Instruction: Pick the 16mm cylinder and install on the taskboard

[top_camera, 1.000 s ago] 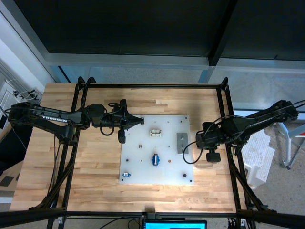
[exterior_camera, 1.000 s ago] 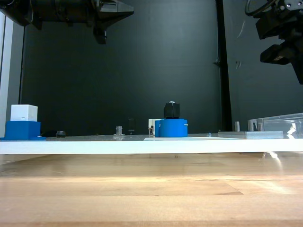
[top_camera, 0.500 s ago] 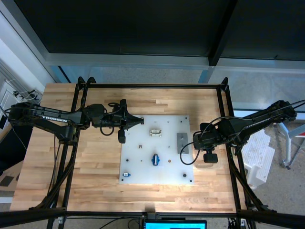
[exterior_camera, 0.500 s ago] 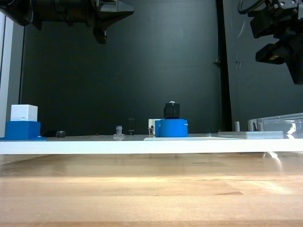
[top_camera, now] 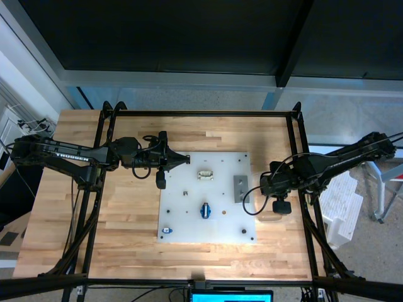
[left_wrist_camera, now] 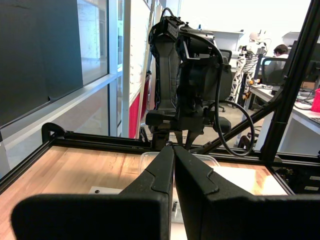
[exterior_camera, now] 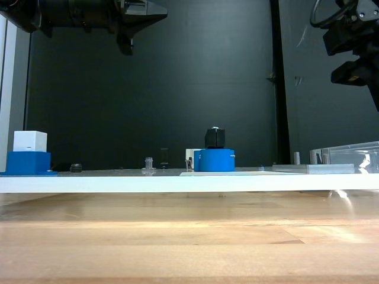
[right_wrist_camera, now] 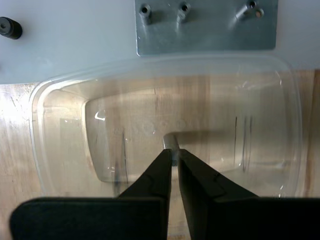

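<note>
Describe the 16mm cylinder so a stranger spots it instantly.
Find the white taskboard, whose far-left corner the shut left gripper overhangs; right of it lies a clear tray. Above the tray, the right gripper pinches the 16mm cylinder: a tiny grey stub, unlike pegs on the grey block.

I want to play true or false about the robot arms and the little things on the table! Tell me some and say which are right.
1. The right gripper hangs over the clear plastic tray. True.
2. The tiny grey metal cylinder lies on the flat white square taskboard. False: the right gripper's fingertips pinch it.
3. The left gripper, high over the taskboard's far left edge, is shut and empty. True.
4. The blue connector sits inside the tray. False: it stands on the taskboard.
</note>
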Available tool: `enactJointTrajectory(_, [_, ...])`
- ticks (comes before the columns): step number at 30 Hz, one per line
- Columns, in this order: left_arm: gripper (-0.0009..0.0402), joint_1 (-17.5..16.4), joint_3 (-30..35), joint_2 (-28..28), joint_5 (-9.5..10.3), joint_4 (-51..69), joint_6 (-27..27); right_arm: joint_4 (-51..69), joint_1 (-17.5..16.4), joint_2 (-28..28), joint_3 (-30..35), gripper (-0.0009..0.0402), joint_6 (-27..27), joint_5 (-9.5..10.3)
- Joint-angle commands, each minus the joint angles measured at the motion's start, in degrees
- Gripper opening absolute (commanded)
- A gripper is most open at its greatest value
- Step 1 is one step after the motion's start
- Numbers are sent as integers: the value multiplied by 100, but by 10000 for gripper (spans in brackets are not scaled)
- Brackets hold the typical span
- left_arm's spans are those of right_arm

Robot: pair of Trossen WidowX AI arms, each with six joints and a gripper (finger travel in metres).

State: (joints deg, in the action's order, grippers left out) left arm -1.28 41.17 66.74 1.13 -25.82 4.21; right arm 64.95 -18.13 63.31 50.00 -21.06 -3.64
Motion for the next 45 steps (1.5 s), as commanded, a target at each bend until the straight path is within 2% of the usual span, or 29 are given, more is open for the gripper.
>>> enactJointTrajectory(1, [0, 0, 2, 0, -2, -2, -2, -4, -15, -114, -149, 53, -15, -2])
enactJointTrajectory(5, [0, 0, 2, 0, -2, -4, -2, -11, -17, -199, -323, 78, -79, -17])
enactJointTrajectory(9, [0, 0, 2, 0, -2, -2, -2, -22, -24, -216, -413, 101, -273, -280])
enactJointTrajectory(16, [0, 0, 2, 0, -2, -2, -2, -352, -48, -208, -636, 151, -269, -225])
enactJointTrajectory(21, [0, 0, 2, 0, -2, -2, -2, -476, -225, -166, -728, 177, -269, -214])
enactJointTrajectory(25, [0, 0, 2, 0, -2, -2, -2, -481, -326, -133, -787, 181, -278, -223])
enactJointTrajectory(45, [0, 0, 2, 0, -2, 0, -2, -1143, -352, -11, -1388, 181, -568, -219])
